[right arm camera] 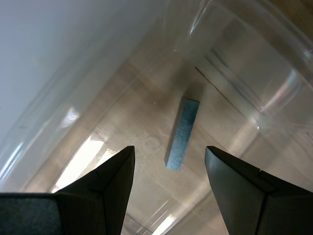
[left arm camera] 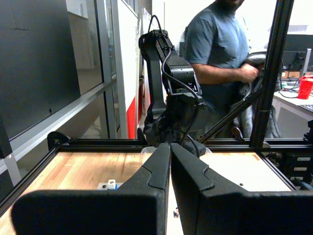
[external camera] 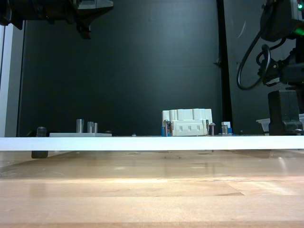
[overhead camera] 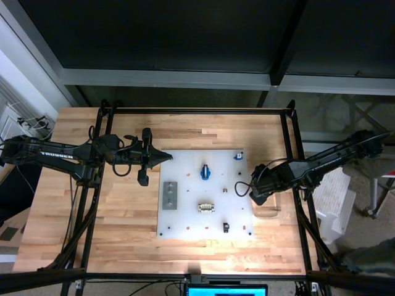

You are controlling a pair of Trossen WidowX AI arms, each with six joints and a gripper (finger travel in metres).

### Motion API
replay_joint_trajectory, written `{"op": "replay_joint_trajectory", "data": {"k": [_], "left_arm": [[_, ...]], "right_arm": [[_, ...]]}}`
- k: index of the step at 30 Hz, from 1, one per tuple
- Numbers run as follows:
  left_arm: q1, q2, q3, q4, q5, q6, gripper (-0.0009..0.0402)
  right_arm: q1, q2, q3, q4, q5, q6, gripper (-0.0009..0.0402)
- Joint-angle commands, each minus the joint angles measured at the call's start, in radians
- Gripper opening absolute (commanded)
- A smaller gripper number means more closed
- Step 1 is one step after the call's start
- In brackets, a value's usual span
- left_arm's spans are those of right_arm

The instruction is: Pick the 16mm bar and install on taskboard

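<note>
The 16mm bar (right arm camera: pixel 182 132), a short blue-grey block, lies free on the floor of a clear plastic tray (right arm camera: pixel 230 54). My right gripper (right arm camera: pixel 168 169) hangs open just above it, one finger on each side, not touching. In the high view the right gripper (overhead camera: pixel 259 196) is over the tray (overhead camera: pixel 269 214) at the white taskboard's (overhead camera: pixel 185 231) right edge. My left gripper (overhead camera: pixel 165 156) is shut and empty, held high over the board's far left corner. Its two fingers (left arm camera: pixel 161 171) are pressed together.
The board carries a grey block with pegs (overhead camera: pixel 170 195), a blue part (overhead camera: pixel 204 172), a white connector (overhead camera: pixel 206 208) and a small black part (overhead camera: pixel 226 227). A black frame (overhead camera: pixel 290 154) surrounds the table. A person (left arm camera: pixel 220 54) stands beyond the far side.
</note>
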Motion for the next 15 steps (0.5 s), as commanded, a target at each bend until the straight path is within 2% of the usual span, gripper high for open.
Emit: {"op": "replay_joint_trajectory", "data": {"k": [1, 9, 15], "left_arm": [[0.000, 0.000, 0.000, 0.002, 0.000, 0.001, 0.0001], [0.000, 0.000, 0.000, 0.002, 0.000, 0.001, 0.0001], [0.000, 0.000, 0.000, 0.002, 0.000, 0.001, 0.0001]], "right_arm": [[-0.002, 0.012, -0.010, 0.006, -0.008, 0.008, 0.0199], [-0.013, 0.016, -0.084, 0.105, -0.048, 0.026, 0.0199], [-0.013, 0.016, -0.114, 0.127, -0.048, 0.032, 0.0199]]}}
